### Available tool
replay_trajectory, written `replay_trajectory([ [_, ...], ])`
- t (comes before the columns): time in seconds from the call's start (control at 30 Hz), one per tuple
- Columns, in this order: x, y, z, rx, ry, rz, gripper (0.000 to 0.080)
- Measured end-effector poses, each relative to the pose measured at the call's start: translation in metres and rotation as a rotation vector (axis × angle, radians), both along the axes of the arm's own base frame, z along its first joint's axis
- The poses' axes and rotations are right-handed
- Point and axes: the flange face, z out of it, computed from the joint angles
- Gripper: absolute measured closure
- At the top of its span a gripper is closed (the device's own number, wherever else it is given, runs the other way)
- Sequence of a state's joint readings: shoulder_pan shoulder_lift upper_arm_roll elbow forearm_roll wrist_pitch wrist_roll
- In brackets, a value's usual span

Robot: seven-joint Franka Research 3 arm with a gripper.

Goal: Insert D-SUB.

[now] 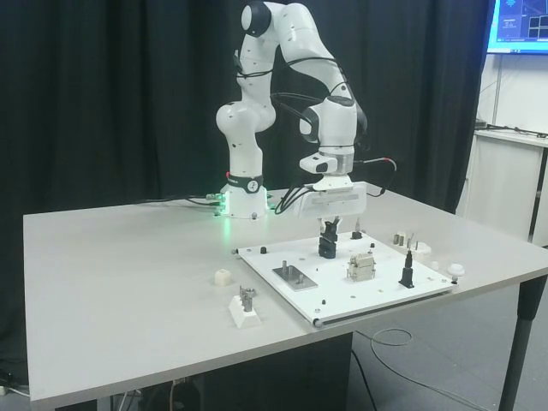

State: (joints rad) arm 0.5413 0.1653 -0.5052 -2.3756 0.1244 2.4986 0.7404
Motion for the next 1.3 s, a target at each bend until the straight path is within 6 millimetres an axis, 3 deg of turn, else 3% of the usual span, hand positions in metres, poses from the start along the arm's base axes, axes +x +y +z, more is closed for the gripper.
replay_trajectory([
  [1.3,-0.0011,-0.0006,-0.0019,0.0,0.018,-0.036,0.0649],
])
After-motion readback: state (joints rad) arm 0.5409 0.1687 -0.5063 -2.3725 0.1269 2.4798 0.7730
